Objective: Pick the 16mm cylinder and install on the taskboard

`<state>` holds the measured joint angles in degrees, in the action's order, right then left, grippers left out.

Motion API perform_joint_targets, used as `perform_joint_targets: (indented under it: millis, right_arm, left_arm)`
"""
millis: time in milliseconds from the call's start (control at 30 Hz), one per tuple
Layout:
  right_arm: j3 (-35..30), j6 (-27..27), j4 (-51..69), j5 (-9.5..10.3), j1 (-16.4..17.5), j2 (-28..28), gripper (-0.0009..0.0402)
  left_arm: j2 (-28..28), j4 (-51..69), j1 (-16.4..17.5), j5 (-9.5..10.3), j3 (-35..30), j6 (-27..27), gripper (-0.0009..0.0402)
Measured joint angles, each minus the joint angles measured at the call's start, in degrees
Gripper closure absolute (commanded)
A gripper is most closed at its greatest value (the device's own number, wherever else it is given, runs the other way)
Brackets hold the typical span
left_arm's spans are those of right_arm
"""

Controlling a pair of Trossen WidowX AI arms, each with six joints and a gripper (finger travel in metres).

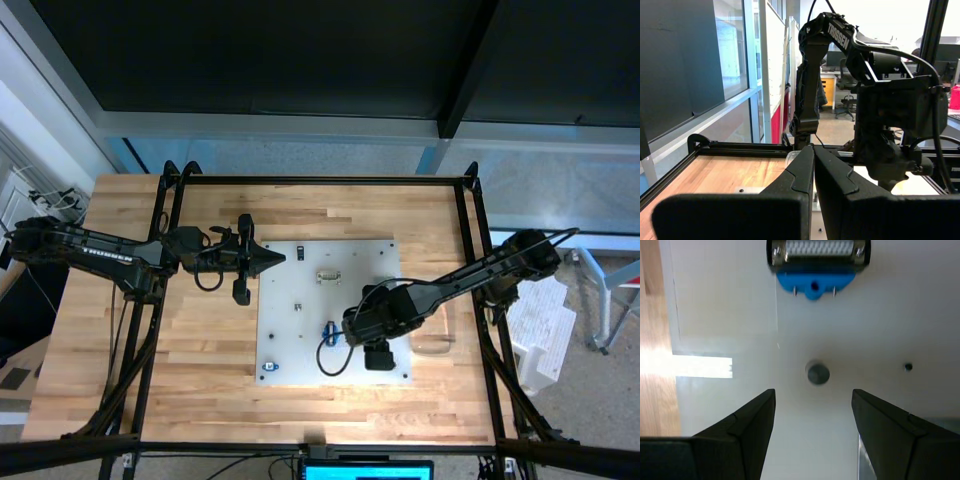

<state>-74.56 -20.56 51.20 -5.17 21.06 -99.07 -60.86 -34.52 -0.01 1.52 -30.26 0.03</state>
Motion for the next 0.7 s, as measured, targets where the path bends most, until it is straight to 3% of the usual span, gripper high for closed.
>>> perform_joint_targets:
  millis: [333, 367, 467, 533, 700]
  right_arm:
    - [1.77, 0.46, -1.7, -0.02, 0.44, 1.97, 0.0186]
    - [1.97, 1.2, -2.67, -0.33, 0.39, 2.67, 0.0193]
    - [2.99, 3.43, -6.21, -4.11, -0.24, 6.29, 0.0217]
    - [4.24, 4.44, -8.74, -5.55, -1.4, 9.18, 0.0234]
    - [9.66, 7.87, -18.97, -5.95, -5.22, 17.05, 0.0284]
  left_arm:
    - [0.0, 0.0, 0.0, 0.0, 0.0, 0.0, 0.0393]
    - [0.0, 0.0, 0.0, 0.0, 0.02, 0.02, 0.0393]
    - [0.02, 0.0, 0.0, 0.0, 0.02, 0.02, 0.0393]
    - [0.0, 0.0, 0.0, 0.0, 0.0, 0.02, 0.0393]
    - [0.02, 0.0, 0.0, 0.0, 0.0, 0.02, 0.0393]
